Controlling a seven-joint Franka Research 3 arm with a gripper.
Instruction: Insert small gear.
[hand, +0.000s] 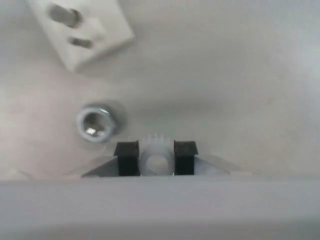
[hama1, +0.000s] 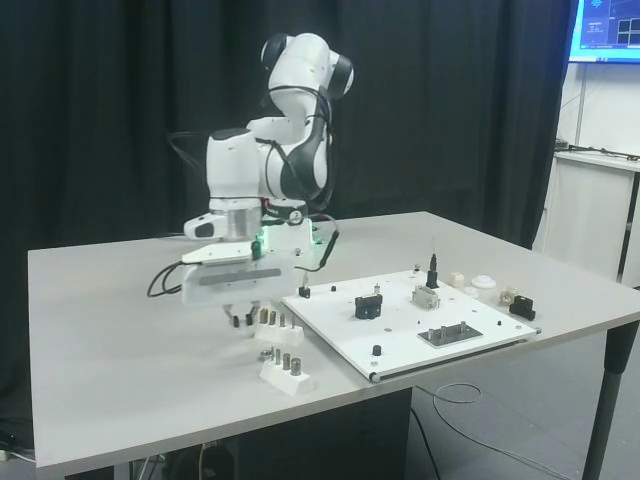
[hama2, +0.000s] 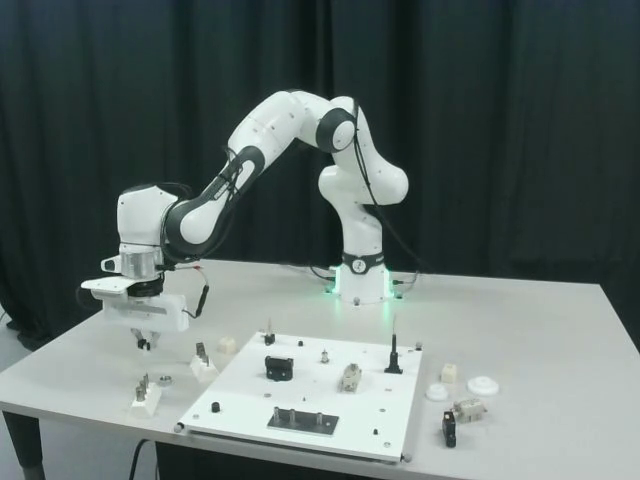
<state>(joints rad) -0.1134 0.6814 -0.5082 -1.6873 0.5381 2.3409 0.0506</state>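
Observation:
In the wrist view a small white gear (hand: 156, 155) sits between the two black fingertips of my gripper (hand: 155, 158), which is shut on it. The gear hangs a little above the grey table. In the room views my gripper (hama1: 241, 318) (hama2: 144, 343) hovers over the table's left part, left of the white assembly board (hama1: 400, 320) (hama2: 310, 395). The board carries several black and metal fixtures.
A metal nut (hand: 96, 123) (hama2: 164, 379) lies on the table close to the gripper. A white block with metal pegs (hand: 80, 27) (hama2: 146, 394) stands near it, and a second one (hama1: 272, 322) (hama2: 203, 362) beside the board. Loose white and black parts (hama2: 462, 395) lie right of the board.

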